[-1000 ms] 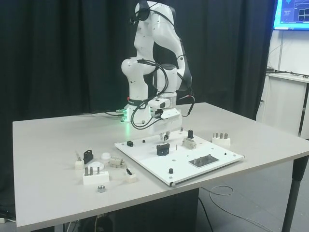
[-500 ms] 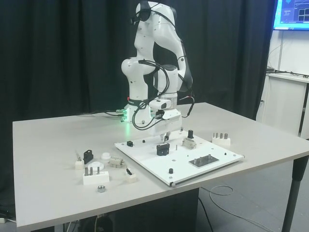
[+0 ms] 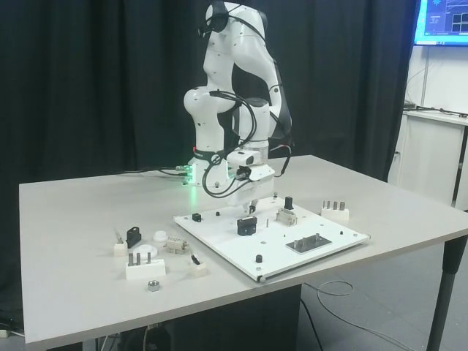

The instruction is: Insert BNC.

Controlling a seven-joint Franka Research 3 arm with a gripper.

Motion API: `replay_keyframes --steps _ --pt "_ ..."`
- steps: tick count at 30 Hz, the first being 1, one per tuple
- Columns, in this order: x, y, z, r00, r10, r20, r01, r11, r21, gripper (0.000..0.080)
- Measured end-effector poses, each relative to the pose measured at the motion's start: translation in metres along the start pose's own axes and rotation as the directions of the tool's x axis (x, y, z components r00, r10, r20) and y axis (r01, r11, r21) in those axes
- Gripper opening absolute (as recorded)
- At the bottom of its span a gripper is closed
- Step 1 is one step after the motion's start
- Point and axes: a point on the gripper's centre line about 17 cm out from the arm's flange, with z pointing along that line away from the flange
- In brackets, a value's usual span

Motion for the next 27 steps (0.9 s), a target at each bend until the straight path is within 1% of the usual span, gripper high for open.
replay_keyframes --steps 8,14,17,27 --pt "-0.0003 0.0002 0.0000 0.998 -0.068 0.002 0.068 0.998 0.002 0.0127" --pt "-0.0004 0.0003 -0.0002 0.998 -0.068 0.003 0.068 0.998 0.004 0.0127" --pt "-0.0003 0.0002 -0.0002 0.999 -0.053 0.000 0.053 0.999 0.008 0.0127" --pt "0.0002 -0.0001 0.0000 0.999 0.036 -0.020 -0.036 0.999 0.035 0.0127"
